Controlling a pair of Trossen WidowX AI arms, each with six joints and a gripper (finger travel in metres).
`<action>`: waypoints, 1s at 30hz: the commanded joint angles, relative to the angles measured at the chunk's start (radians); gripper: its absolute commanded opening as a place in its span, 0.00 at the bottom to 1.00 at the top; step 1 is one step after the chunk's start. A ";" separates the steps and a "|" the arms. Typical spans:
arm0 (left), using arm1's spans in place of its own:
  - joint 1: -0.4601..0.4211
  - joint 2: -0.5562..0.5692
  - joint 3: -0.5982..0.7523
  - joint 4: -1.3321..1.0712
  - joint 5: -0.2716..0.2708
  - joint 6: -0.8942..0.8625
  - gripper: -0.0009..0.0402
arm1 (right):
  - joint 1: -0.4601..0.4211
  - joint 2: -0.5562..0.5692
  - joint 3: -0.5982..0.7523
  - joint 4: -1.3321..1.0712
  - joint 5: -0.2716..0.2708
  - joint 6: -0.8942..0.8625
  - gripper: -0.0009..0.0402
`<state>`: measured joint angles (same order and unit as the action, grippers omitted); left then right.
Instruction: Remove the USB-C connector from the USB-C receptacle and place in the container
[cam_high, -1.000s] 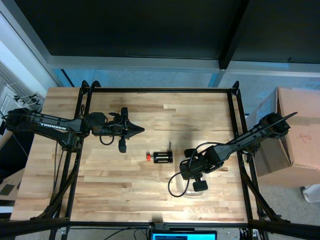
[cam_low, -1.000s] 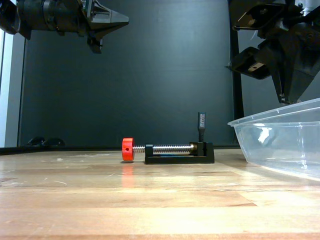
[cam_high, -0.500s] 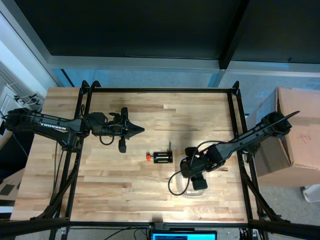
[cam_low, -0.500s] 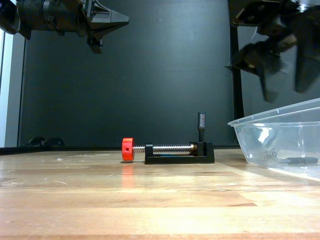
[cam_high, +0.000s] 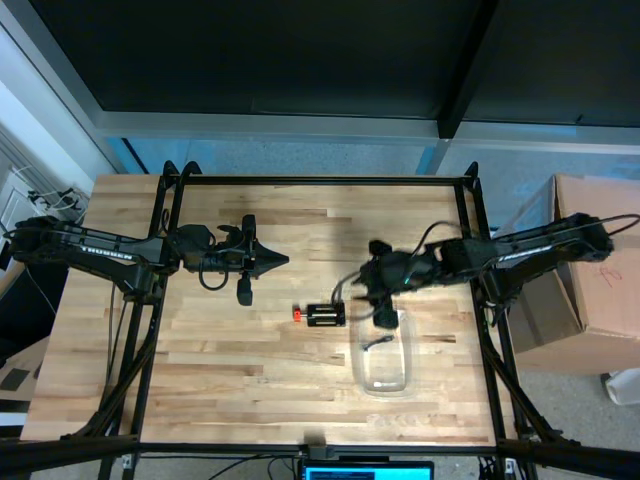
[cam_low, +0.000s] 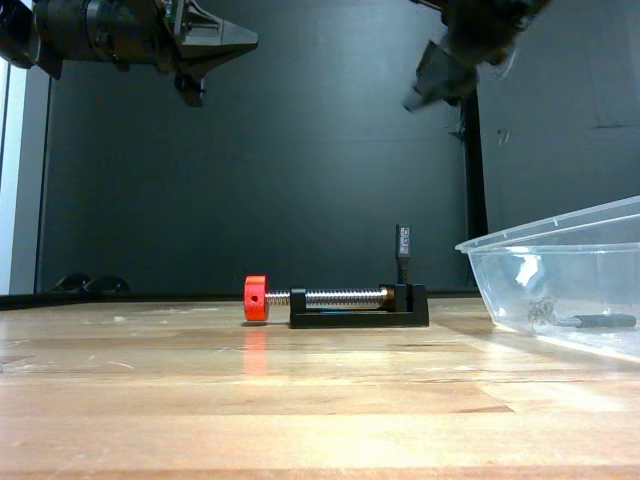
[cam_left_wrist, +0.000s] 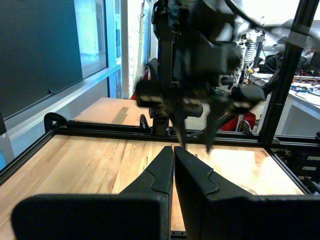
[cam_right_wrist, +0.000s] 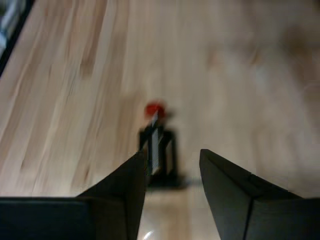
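The USB-C connector (cam_high: 377, 343) lies free on the floor of the clear plastic container (cam_high: 401, 378), seen in the low view as a dark plug (cam_low: 595, 321) behind the container wall (cam_low: 545, 285). The small black vise (cam_high: 325, 316) with a red knob holds the upright receptacle (cam_low: 403, 243), with nothing plugged in. My right gripper (cam_high: 362, 282) hangs open and empty high above the vise (cam_right_wrist: 159, 150), clear of the container. My left gripper (cam_high: 280, 261) is shut and empty, raised over the table's left half.
A black frame (cam_high: 320, 181) borders the table. A cardboard box (cam_high: 595, 270) stands off the right edge. The right arm (cam_left_wrist: 190, 55) faces the left wrist camera across the table. Bare wood lies left of the vise.
The connector left my right gripper and dropped into the container. The right gripper then rose and swung away from the container toward the vise. The left arm has not moved.
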<state>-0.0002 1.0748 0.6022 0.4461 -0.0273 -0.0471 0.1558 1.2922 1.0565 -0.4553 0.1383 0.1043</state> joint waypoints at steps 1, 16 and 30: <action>0.000 0.000 0.000 0.000 0.000 0.000 0.02 | -0.069 -0.060 -0.030 0.067 -0.023 -0.035 0.30; 0.000 0.000 0.000 0.000 0.000 0.000 0.02 | -0.214 -0.272 -0.316 0.654 -0.183 -0.057 0.04; 0.000 0.000 0.000 0.000 0.000 0.000 0.02 | -0.212 -0.271 -0.430 0.874 -0.184 -0.056 0.02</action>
<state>-0.0002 1.0748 0.6018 0.4458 -0.0277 -0.0471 -0.0570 1.0203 0.6319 0.4160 -0.0460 0.0463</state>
